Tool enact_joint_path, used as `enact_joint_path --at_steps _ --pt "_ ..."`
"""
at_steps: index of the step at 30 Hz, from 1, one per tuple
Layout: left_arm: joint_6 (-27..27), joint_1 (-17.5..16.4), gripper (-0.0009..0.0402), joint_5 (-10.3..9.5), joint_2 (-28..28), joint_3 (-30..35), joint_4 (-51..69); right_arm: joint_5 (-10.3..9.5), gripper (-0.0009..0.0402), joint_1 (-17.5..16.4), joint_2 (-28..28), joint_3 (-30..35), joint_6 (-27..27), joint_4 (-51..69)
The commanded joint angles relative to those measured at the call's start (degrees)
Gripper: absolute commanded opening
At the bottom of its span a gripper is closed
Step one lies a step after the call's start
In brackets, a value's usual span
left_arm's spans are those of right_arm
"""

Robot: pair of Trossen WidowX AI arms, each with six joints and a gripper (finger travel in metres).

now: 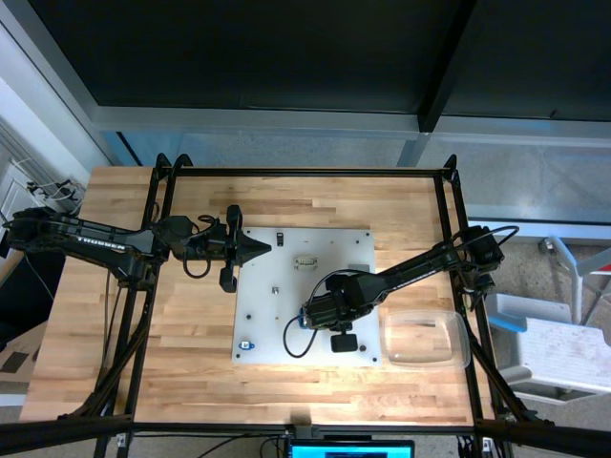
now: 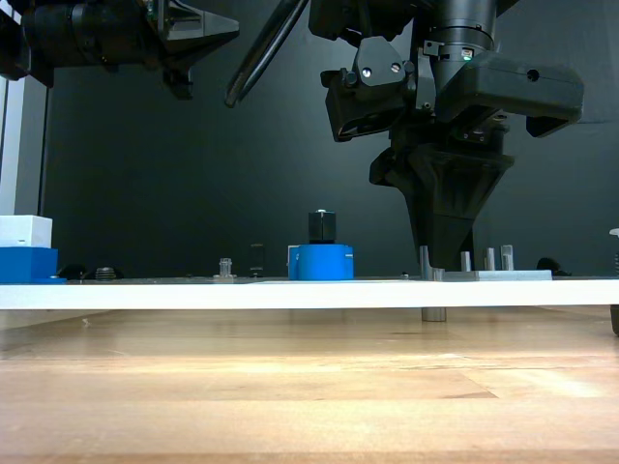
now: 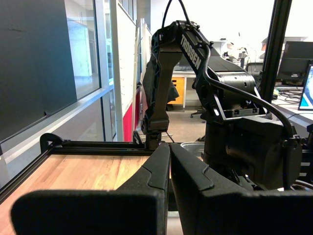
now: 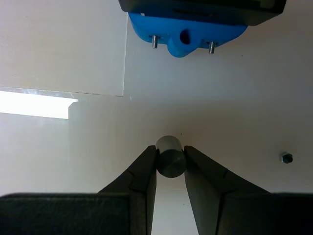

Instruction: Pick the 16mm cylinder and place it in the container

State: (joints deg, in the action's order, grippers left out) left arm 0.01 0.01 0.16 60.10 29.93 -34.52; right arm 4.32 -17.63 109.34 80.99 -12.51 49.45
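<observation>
The 16mm cylinder (image 4: pixel 170 155), a stubby silver-grey peg, stands upright on the white board (image 4: pixel 73 49) and is pinched between my right gripper's fingers (image 4: pixel 146 171). The right gripper (image 1: pixel 310 318) points straight down at the board's near middle, shut on the peg. From table height its tips (image 2: pixel 437 259) reach the board surface. In the high view the peg is hidden under the gripper. The container (image 1: pixel 425 339), a clear tub, sits on the table just right of the board. My left gripper (image 1: pixel 263 248) hovers shut above the board's left edge.
A blue upright piece (image 2: pixel 320 259) stands on the board left of the right gripper. Small pegs and a flat grey block (image 2: pixel 498 274) sit to its right. A blue and white block (image 2: pixel 24 253) is at the far left. A black frame (image 1: pixel 305 174) rings the table.
</observation>
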Motion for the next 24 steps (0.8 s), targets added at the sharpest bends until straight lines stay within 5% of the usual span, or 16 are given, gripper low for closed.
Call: enact_joint_path --at_steps 1,24 --pt "0.0 0.0 0.0 0.02 0.0 0.0 0.0 0.04 0.0016 0.0 -0.4 0.0 0.0 0.0" --pt "0.0 0.0 0.0 0.02 0.0 0.0 0.0 0.17 0.0016 0.0 -6.9 0.0 -0.7 2.3"
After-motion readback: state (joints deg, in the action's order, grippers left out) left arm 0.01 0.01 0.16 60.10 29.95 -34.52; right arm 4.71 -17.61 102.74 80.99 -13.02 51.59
